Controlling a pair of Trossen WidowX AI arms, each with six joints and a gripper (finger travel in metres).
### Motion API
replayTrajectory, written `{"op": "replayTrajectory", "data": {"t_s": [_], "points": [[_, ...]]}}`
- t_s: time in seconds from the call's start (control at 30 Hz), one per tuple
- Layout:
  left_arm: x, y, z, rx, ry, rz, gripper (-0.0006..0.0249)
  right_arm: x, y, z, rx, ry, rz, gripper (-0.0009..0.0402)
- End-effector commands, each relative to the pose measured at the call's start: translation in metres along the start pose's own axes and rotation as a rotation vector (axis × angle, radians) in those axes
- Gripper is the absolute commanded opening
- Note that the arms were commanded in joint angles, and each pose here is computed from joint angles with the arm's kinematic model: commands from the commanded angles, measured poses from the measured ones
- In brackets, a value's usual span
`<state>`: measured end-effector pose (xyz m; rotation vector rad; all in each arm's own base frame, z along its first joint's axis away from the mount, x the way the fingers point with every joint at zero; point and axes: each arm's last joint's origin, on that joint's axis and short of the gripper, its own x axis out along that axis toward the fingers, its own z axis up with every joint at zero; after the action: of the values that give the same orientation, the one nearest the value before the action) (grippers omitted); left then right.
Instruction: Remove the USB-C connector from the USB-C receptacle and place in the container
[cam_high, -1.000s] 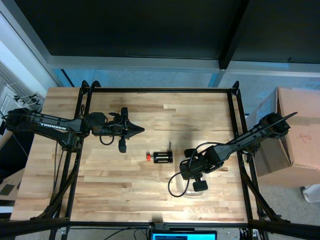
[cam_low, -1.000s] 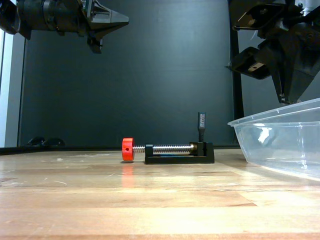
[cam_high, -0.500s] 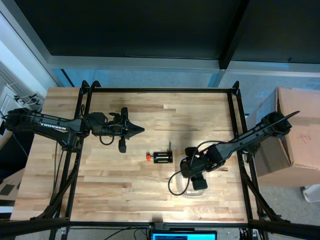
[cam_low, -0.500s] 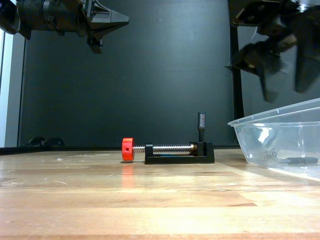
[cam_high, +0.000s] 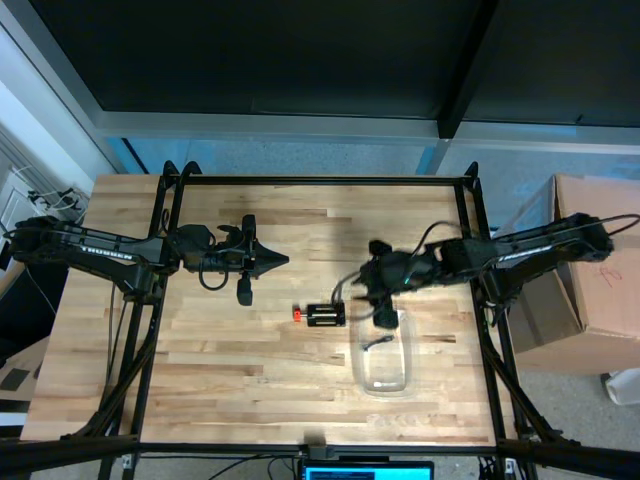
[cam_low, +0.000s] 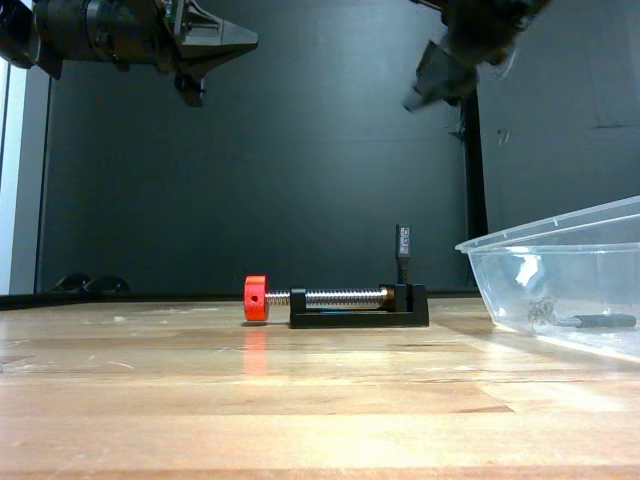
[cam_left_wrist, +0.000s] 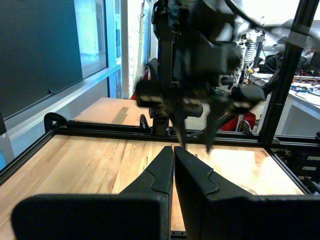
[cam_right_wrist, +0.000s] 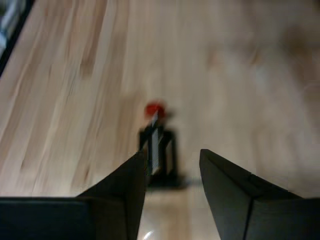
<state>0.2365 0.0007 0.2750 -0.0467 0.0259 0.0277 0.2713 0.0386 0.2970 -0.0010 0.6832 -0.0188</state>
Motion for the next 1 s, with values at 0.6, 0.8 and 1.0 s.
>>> {"op": "replayTrajectory", "data": {"t_s": [0.6, 0.8, 1.0], "points": [[0.000, 0.000, 0.000, 0.000, 0.000, 0.000, 0.0000, -0.038, -0.051, -0.018, 0.053, -0.650, 0.023, -0.0001], [0.000, 0.000, 0.000, 0.000, 0.000, 0.000, 0.0000, -0.033, -0.051, -0.025, 0.048, -0.693, 0.023, 0.0001], [0.000, 0.000, 0.000, 0.000, 0.000, 0.000, 0.0000, -0.030, -0.051, -0.031, 0.050, -0.707, 0.025, 0.0000]]}}
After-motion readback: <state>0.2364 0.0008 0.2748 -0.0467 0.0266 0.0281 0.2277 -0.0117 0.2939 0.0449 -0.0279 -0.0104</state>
